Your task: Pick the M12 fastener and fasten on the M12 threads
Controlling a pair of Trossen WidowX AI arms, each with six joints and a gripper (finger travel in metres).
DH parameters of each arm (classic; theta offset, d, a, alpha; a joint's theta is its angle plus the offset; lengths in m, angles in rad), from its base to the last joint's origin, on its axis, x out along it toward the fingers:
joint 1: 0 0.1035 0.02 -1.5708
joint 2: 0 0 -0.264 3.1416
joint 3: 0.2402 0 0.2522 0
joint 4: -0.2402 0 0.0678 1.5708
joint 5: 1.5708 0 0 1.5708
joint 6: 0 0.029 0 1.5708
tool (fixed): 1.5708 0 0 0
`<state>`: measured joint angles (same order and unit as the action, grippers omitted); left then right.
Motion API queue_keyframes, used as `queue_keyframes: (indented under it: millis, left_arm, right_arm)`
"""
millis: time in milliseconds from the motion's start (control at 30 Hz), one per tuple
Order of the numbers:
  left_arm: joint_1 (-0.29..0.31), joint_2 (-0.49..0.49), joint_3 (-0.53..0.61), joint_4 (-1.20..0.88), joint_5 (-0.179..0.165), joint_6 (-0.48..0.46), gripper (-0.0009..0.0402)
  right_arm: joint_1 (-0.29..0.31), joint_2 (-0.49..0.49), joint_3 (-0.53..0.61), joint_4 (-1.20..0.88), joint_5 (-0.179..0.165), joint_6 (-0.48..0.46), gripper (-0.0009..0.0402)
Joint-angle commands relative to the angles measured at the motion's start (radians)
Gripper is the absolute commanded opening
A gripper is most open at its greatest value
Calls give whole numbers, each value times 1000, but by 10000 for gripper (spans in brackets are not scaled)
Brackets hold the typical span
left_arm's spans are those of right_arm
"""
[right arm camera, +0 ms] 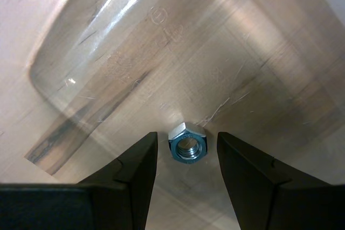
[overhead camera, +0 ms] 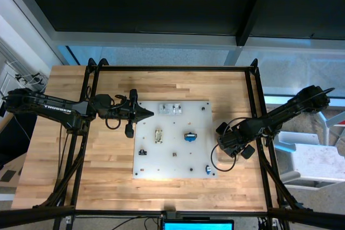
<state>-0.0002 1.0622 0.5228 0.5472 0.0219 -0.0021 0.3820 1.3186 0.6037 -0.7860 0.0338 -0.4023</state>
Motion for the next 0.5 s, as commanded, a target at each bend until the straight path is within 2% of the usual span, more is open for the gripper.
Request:
queue_keyframes:
  millis: [33,500]
  left_arm:
    - [0,0,0,0,0,0,0]
    - [0,0,0,0,0,0,0]
  right_arm:
    - [0,0,1,0,0,1,137]
    - [4,0,-2,10,-1,0,88]
